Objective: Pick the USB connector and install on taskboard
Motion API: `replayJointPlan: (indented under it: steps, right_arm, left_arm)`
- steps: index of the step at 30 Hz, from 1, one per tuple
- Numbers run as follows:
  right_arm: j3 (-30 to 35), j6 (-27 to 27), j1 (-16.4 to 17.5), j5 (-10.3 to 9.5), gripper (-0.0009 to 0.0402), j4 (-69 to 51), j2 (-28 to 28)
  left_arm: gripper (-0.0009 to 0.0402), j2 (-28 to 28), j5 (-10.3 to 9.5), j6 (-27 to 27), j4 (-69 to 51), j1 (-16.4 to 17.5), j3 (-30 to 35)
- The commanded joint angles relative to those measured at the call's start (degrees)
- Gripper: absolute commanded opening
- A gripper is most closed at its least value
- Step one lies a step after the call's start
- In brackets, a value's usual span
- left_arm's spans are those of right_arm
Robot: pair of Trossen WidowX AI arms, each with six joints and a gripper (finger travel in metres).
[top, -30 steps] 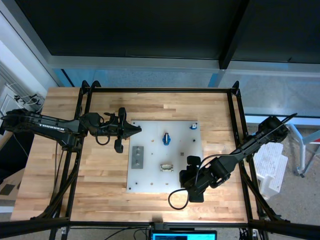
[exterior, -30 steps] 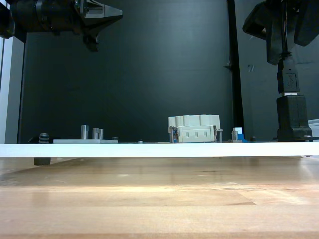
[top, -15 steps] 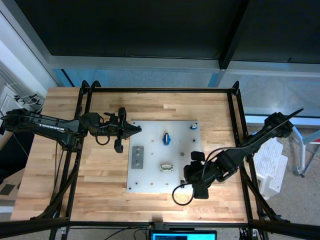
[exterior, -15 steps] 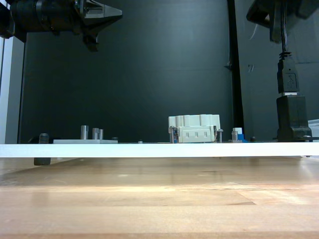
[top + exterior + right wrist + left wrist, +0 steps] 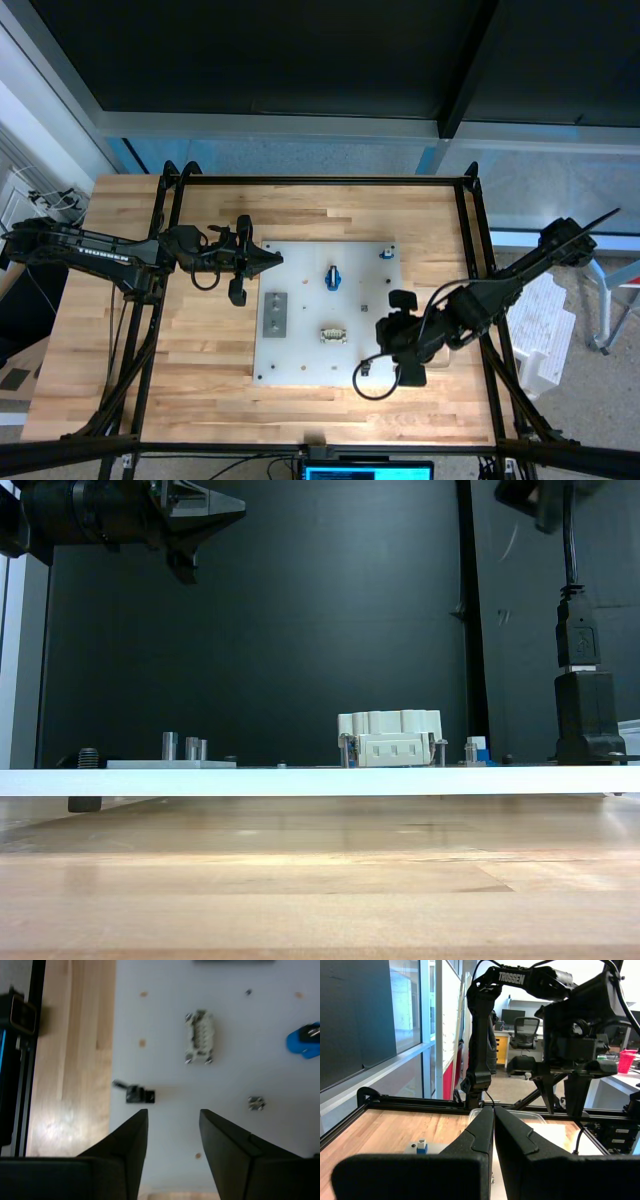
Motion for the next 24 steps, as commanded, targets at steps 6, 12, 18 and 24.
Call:
replayJointPlan:
  steps: [6,12,18,24]
  right_arm:
    - [0.0,-8.3,-7.6,-0.09,0.001,1.9,-3.1]
    - [-0.3,-13.7,-13.9,-0.13,0.0005,5.0,-4.8]
    - [-6.4,-19.0,-19.0,-1.6,-0.0001,17.4,-8.9]
    - [-12.8,-23.1,-23.2,-4.94,0.0,29.2,-12.8]
  left_arm:
    - [0.0,0.0,0.02,0.0,0.0,0.0,0.0]
    - [0.0,0.0,0.02,0.0,0.0,0.0,0.0]
    - [0.0,0.0,0.02,0.0,0.0,0.0,0.0]
    - [0.0,0.0,0.02,0.0,0.0,0.0,0.0]
